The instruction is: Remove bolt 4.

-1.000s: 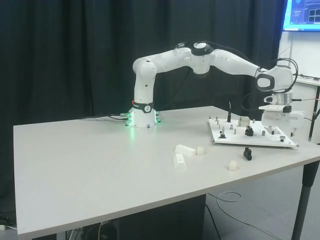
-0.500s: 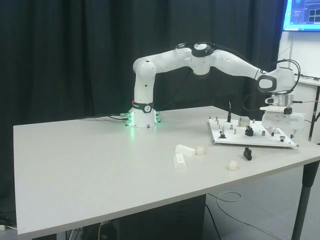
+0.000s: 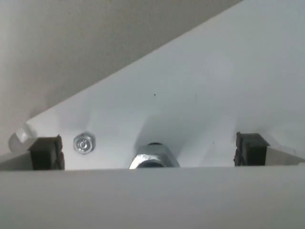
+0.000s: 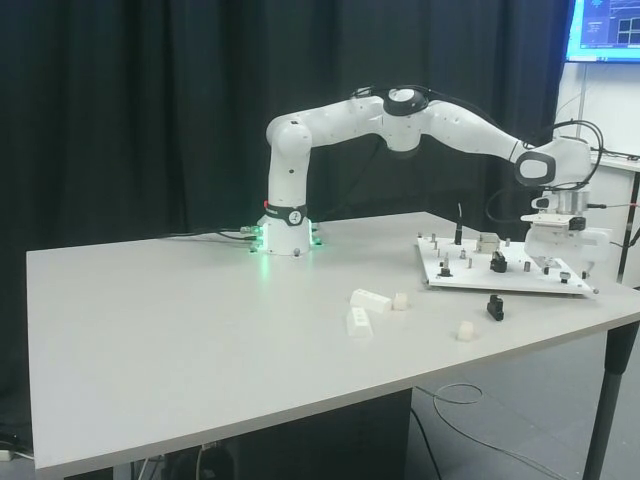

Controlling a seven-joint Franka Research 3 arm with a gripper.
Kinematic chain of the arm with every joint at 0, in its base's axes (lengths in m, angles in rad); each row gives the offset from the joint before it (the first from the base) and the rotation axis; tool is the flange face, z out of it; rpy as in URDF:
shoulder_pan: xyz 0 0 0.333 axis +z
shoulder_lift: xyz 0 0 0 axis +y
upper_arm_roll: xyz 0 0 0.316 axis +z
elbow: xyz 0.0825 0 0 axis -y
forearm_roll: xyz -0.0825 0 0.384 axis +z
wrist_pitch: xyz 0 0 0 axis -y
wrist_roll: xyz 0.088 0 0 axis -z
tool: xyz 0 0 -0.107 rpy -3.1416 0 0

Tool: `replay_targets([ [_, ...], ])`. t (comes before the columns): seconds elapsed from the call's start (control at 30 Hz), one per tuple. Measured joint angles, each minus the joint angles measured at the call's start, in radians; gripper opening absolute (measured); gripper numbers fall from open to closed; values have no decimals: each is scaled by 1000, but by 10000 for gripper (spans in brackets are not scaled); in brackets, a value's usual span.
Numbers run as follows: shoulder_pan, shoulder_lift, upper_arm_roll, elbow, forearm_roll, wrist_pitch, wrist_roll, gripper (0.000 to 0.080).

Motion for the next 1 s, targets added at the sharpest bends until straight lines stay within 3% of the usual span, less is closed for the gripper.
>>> replay_targets([
  [0.77,-7,2,20,10,-32,12,5,800],
  [0.8,-7,2,22,11,-35,13,4,682],
  [0.97,-8,2,27,16,-39,13,4,682],
  [1.0,-8,2,28,16,-39,13,4,480],
])
